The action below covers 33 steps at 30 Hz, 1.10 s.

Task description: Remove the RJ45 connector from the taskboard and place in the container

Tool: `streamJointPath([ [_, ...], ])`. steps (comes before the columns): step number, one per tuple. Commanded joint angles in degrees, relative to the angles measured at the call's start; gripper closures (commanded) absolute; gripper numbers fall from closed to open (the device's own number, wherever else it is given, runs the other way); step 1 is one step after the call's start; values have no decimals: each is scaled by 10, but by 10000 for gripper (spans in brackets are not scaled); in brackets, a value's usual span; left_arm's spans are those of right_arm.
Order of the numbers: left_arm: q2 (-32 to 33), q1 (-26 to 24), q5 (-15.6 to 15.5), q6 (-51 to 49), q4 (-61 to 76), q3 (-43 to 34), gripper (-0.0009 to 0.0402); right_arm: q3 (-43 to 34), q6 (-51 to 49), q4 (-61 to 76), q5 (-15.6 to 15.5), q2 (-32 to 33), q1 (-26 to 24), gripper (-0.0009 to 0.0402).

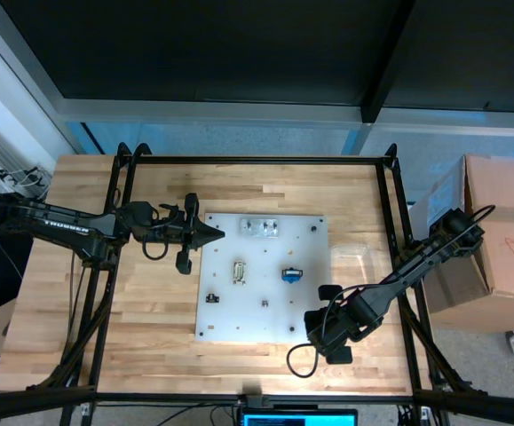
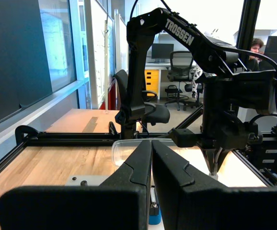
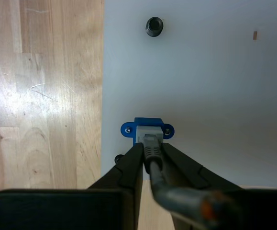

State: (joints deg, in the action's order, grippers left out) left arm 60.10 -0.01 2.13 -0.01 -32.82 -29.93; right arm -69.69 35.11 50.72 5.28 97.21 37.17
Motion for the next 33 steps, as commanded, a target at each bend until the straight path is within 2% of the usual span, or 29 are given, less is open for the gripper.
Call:
streamJointPath([
  [1, 0, 0, 0, 0, 0, 0, 393, 0, 0, 3, 5, 0, 0, 384],
  [3, 0, 0, 0, 0, 0, 0, 393, 0, 0, 4, 5, 0, 0, 396],
  [33, 0, 0, 0, 0, 0, 0, 393, -25, -6, 37, 5, -2, 0, 393],
])
